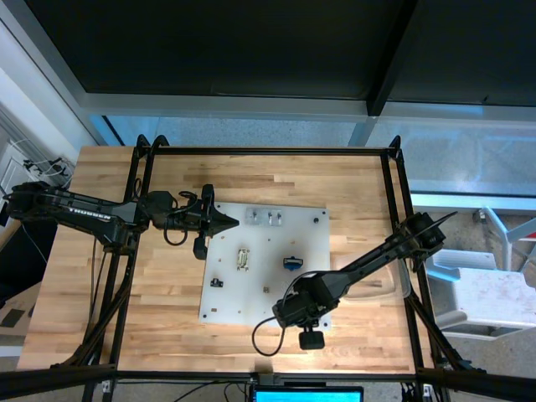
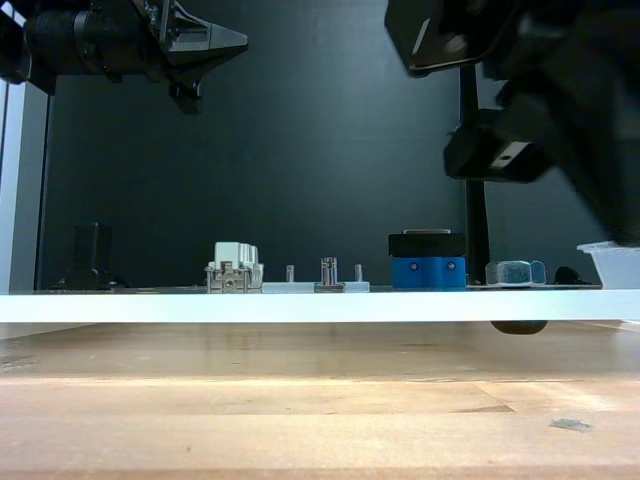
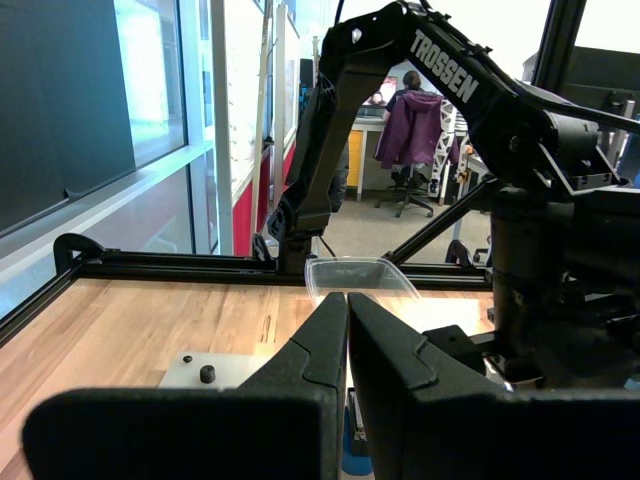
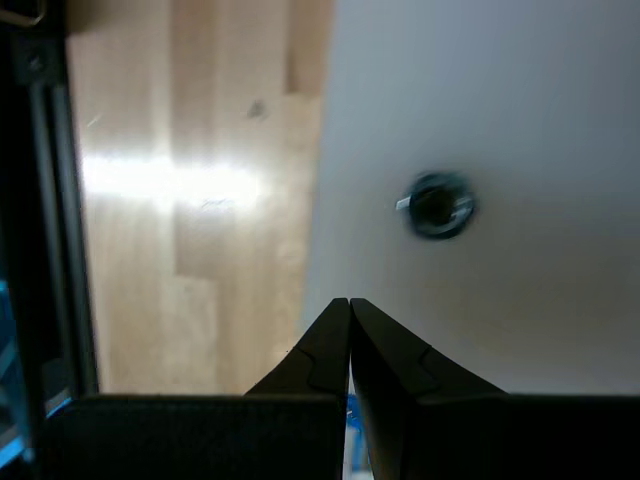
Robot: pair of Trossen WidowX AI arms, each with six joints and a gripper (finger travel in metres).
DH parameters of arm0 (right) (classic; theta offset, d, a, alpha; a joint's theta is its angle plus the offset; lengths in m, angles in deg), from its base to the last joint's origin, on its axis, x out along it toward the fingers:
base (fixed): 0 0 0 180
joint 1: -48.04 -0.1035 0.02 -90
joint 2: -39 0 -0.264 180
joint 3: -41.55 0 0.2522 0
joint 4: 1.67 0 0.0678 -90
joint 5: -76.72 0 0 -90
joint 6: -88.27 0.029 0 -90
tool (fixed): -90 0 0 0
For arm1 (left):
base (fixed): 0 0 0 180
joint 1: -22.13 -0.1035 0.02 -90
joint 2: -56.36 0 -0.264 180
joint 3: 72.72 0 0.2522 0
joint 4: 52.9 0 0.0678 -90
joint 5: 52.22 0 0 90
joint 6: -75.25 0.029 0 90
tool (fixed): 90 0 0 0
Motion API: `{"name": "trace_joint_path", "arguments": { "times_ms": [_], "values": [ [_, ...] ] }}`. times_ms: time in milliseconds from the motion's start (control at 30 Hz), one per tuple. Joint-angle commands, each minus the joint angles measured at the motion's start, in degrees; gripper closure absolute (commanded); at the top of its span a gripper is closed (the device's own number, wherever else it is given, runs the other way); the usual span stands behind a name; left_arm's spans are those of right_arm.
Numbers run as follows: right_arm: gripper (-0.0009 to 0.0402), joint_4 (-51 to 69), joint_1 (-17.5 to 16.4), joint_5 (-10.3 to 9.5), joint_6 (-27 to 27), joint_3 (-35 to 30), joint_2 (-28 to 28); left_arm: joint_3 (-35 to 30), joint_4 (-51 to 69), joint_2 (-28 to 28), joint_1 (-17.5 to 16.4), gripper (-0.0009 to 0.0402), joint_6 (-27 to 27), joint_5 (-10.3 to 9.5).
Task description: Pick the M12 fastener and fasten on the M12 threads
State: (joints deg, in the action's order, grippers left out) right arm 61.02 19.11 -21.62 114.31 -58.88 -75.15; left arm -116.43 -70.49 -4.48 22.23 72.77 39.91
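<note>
The M12 fastener (image 4: 437, 205) is a small silver nut on the white board (image 4: 520, 120), its hole filled by a dark core. It appears to sit on its stud, and no ribs show. The low view shows the nut (image 2: 513, 271) low on the board, just left of the clear tray (image 2: 612, 262). My right gripper (image 4: 349, 300) hangs above the board's near right edge (image 1: 308, 318), shut on nothing, a short way from the nut. My left gripper (image 1: 237, 224) hovers shut and empty over the board's far left side (image 3: 347, 297).
The board (image 1: 251, 285) carries a blue-and-black round block (image 2: 428, 262), a silver connector (image 2: 234, 269), small silver posts (image 2: 329, 272) and a black post (image 1: 315, 220). The clear tray (image 1: 377, 289) lies off the board's right edge. Black frame rails (image 1: 268, 151) ring the wooden table.
</note>
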Motion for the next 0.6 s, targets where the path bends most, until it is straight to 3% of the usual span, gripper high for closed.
{"name": "trace_joint_path", "arguments": {
  "times_ms": [33, 100, 267, 300, 533, 600],
  "values": [
    [0.0393, 0.1, -0.1, 3.82, 0.0, 0.0, 0.2, 0.0, 0.0, 0.0, 0.0, 0.0393, 0.0, 0.02],
    [0.0393, 0.0, -0.1, 7.54, 0.0, -0.1, 0.4, 0.0, 0.0, 0.0, 0.0, 0.0393, 0.0, 0.02],
    [0.0393, -0.1, -0.1, 18.93, 0.2, -0.1, 0.7, 0.0, 0.0, 0.0, 0.0, 0.0393, 0.0, 0.02],
    [0.0393, -0.2, -0.1, 19.87, 0.4, -0.1, 0.7, 0.0, 0.0, 0.0, 0.0, 0.0393, 0.0, 0.02],
    [0.0393, -0.3, -0.1, 19.69, 1.1, 0.1, 0.2, 0.0, 0.0, 0.0, 0.0, 0.0393, 0.0, 0.02],
    [0.0393, -0.3, -0.2, 18.62, 2.0, 0.1, 0.3, 0.0, 0.0, 0.0, 0.0, 0.0393, 0.0, 0.02]
  ]
}}
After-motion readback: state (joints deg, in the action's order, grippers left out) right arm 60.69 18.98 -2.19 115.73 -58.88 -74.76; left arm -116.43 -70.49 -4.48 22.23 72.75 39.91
